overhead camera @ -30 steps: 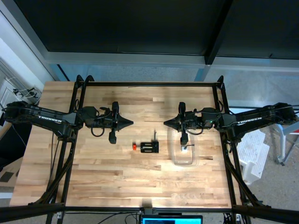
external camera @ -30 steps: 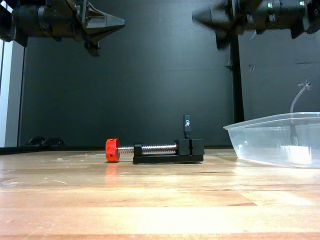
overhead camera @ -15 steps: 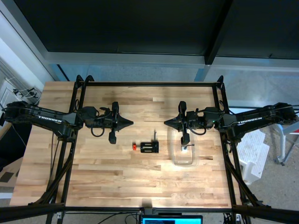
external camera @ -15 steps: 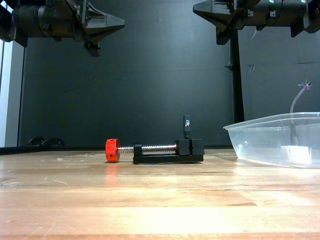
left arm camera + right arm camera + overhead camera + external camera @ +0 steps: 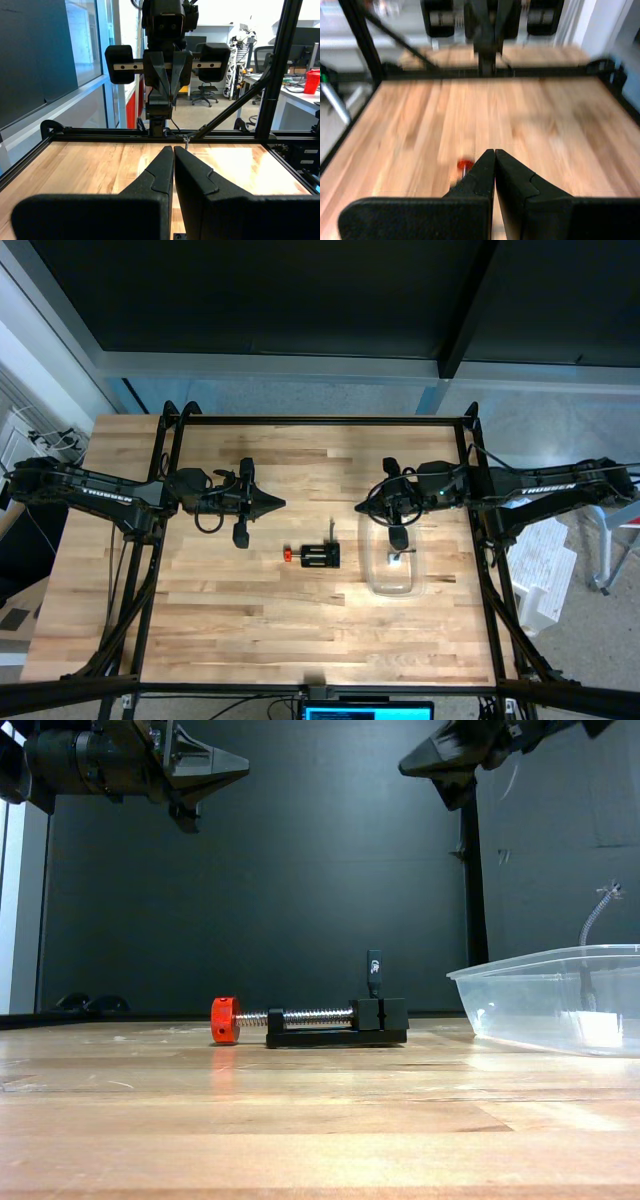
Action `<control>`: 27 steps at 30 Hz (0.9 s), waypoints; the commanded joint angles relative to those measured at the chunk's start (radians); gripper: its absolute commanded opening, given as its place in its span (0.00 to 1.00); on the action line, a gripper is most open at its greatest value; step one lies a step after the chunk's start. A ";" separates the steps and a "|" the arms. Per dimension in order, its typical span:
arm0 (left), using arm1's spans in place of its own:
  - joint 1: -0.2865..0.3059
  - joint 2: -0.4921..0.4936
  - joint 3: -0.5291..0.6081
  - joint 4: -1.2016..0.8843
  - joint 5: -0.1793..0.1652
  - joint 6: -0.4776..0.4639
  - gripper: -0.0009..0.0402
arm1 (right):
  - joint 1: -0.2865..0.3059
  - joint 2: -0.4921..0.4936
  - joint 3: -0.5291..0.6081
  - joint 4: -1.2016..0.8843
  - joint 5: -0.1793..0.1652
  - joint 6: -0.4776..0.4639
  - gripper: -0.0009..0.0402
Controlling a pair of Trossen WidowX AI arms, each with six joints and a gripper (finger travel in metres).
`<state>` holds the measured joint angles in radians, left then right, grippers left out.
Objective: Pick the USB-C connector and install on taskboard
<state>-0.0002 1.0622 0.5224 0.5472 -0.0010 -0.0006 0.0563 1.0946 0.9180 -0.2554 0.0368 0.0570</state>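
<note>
While the left gripper point(image 5: 280, 504) hovered, fingers point(image 5: 161, 172) pressed together, the taskboard point(image 5: 320, 556) lay on open table point(image 5: 250, 620) below and between both grippers' tips, long axis left-right, knob point(image 5: 287, 555) leftward. The right gripper point(image 5: 360, 508), likewise closed, tilted down above the edge of the clear tray point(image 5: 372, 580). The USB-C connector was too small to discern.

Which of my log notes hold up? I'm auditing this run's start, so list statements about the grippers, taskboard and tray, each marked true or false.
1. The left gripper, in the air left of the taskboard, has its fingers shut. True.
2. The white piece lies in the clear tray. True.
3. The right gripper grips the white piece. False: it hangs high near the tray's far end, fingers shut on nothing.
4. The taskboard lies in the clear tray. False: it stands on the table beside it.
</note>
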 commanded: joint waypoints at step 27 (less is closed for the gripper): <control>0.000 0.000 0.000 0.000 0.000 0.000 0.02 | 0.109 0.241 0.383 -0.948 0.051 0.142 0.02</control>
<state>-0.0002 1.0622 0.5228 0.5476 -0.0006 -0.0010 0.1558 1.3243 1.2915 -1.1881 0.0883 0.1902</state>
